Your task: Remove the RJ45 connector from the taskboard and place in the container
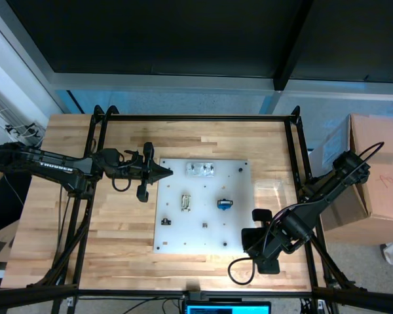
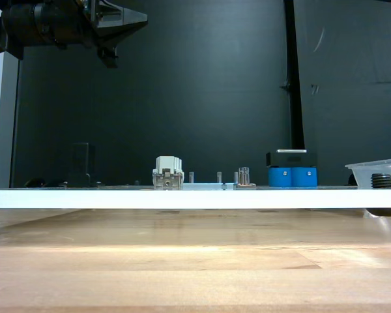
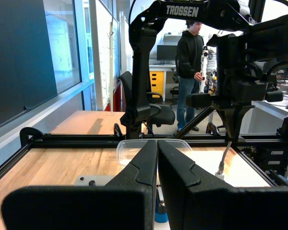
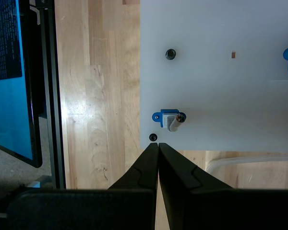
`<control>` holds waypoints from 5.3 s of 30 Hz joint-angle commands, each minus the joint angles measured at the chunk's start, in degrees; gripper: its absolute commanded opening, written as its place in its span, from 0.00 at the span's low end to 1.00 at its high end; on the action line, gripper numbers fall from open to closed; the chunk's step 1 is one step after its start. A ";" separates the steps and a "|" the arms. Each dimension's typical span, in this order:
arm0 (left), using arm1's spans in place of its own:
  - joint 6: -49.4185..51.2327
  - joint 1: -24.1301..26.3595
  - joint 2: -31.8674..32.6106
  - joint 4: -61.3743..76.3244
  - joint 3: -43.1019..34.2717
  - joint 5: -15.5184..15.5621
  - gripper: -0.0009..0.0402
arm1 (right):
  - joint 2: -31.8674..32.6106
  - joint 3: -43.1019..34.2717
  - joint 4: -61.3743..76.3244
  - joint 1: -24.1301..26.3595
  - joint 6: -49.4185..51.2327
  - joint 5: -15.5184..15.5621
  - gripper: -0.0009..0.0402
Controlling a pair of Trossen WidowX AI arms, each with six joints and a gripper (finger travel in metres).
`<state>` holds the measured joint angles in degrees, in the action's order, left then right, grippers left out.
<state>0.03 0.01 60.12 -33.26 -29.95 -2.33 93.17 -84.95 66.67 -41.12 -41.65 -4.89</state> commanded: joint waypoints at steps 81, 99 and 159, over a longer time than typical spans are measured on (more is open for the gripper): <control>-0.02 -0.02 0.00 0.39 0.00 0.00 0.02 | -10.45 18.86 -5.79 2.19 -1.73 -3.17 0.02; -0.02 -0.02 0.00 0.39 0.00 0.00 0.02 | -26.84 39.54 -5.11 5.99 -7.56 0.26 0.37; -0.02 0.00 0.00 0.42 0.00 0.00 0.02 | -39.17 54.01 -90.71 41.86 39.06 4.68 0.06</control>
<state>0.03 0.01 60.12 -32.84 -29.95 -2.31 53.98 -31.44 -23.33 0.05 -2.46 -1.74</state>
